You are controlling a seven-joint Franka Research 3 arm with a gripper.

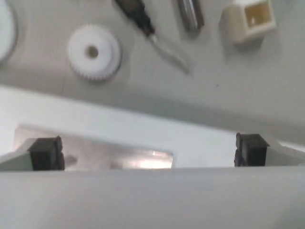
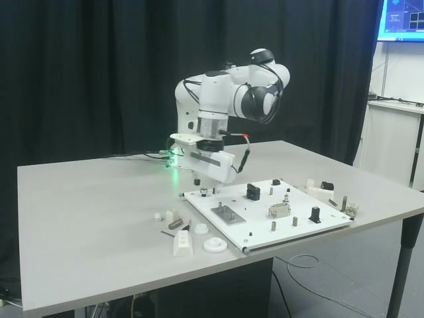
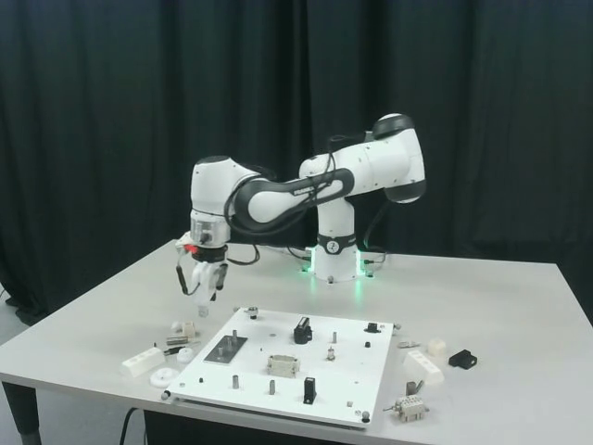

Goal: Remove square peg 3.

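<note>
Robot arms: one, white [image 3: 278, 199], standing on the grey table [image 2: 86, 205].
Grippers: one [image 1: 147, 153], with two black fingertips [image 1: 46, 153] showing in the wrist view, standing wide apart.
Boards: one white board [image 2: 265, 218], sitting under and beyond the gripper.
Metal plates: one [image 2: 228, 214] on the board, lying below the gripper.
White gears: two are lying off the board, small gear [image 2: 201, 229] and large gear [image 2: 214, 245].
White blocks off the board near the gripper: two, hollow square block [image 1: 249, 20] and long block [image 2: 182, 243].
Black parts on the board: three are showing, hard to tell apart.
Upright pegs: several; too small to be counting exactly.
</note>
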